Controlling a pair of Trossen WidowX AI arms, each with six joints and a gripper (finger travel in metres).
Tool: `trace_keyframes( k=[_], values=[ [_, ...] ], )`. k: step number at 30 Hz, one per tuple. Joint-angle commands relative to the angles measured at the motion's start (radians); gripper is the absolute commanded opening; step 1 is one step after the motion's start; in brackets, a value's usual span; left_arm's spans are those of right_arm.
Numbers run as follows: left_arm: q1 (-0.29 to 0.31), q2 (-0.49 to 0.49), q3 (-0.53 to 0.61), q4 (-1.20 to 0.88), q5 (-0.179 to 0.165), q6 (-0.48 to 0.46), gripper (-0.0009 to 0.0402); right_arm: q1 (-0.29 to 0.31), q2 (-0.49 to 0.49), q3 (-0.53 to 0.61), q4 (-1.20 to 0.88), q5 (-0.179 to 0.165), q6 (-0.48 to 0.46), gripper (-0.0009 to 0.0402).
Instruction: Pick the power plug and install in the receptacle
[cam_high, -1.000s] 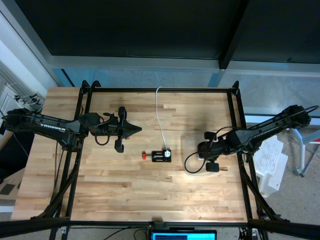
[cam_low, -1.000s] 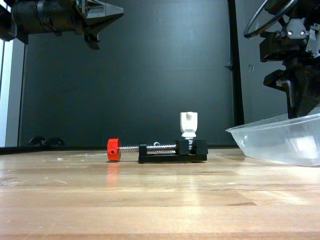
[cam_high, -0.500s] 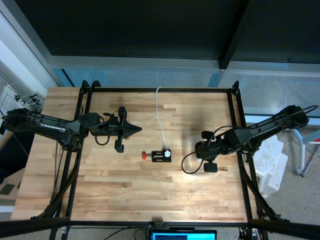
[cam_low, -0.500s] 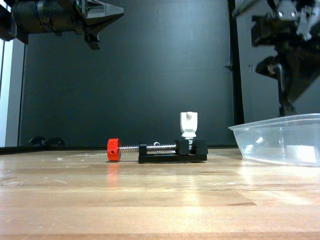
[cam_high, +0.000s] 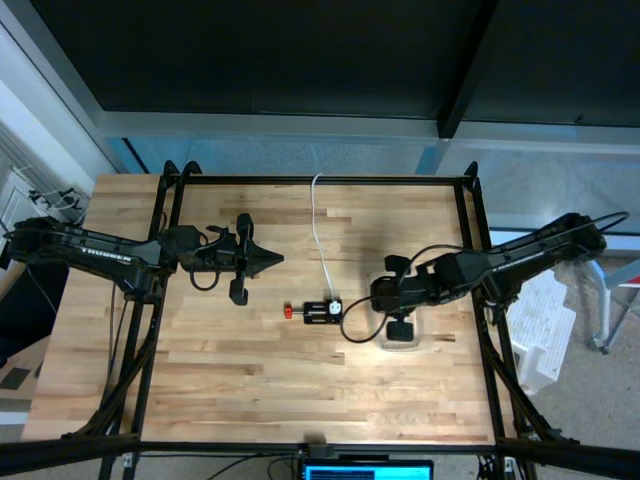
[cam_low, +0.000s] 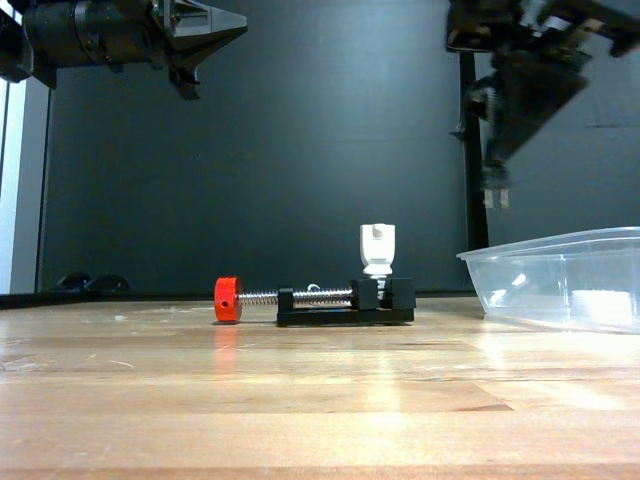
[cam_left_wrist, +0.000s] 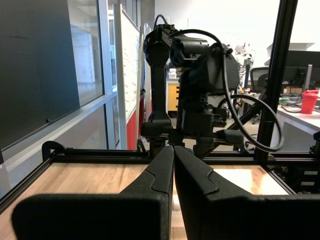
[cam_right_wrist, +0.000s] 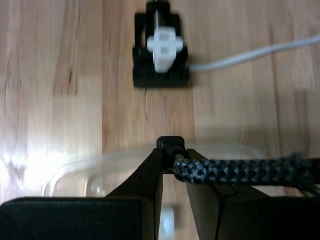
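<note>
At the middle of the wooden counter (cam_high: 250, 370) a black vise (cam_high: 318, 313) with a red knob (cam_high: 287, 312) is set, the receptacle (cam_high: 334, 306) clamped in it; its white cable (cam_high: 318, 230) is laid to the far edge. A clear tray (cam_low: 540, 285) is placed to the right. The left hand (cam_high: 272, 260) is held above the left half, the right hand (cam_low: 497, 175) above the tray's left rim.

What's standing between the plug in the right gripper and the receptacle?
Nothing visible. The right gripper holds the power plug over the rim of the clear tray; only open air and bare table lie between it and the receptacle. The left gripper hangs shut, off to the left.
</note>
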Motion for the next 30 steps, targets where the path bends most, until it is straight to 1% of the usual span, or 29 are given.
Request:
trace_keyframes(
  k=[1, 8, 17, 24, 30],
  values=[
    [0.000, 0.000, 0.000, 0.000, 0.000, 0.000, 0.0000, -0.011, 0.050, 0.050, 0.002, 0.000, -0.003, 0.0000],
    [0.000, 0.000, 0.000, 0.000, 0.000, 0.000, 0.0000, -0.033, 0.146, 0.155, 0.004, 0.000, -0.023, 0.0000],
    [0.000, 0.000, 0.000, 0.000, 0.000, 0.000, 0.0000, -0.044, 0.249, 0.262, 0.005, 0.000, -0.060, 0.0000],
    [0.000, 0.000, 0.000, 0.000, 0.000, 0.000, 0.0000, -0.053, 0.311, 0.314, 0.010, 0.000, -0.090, 0.0000],
    [0.000, 0.000, 0.000, 0.000, 0.000, 0.000, 0.0000, -0.056, 0.325, 0.319, 0.022, 0.000, -0.113, 0.0000]
  ],
)
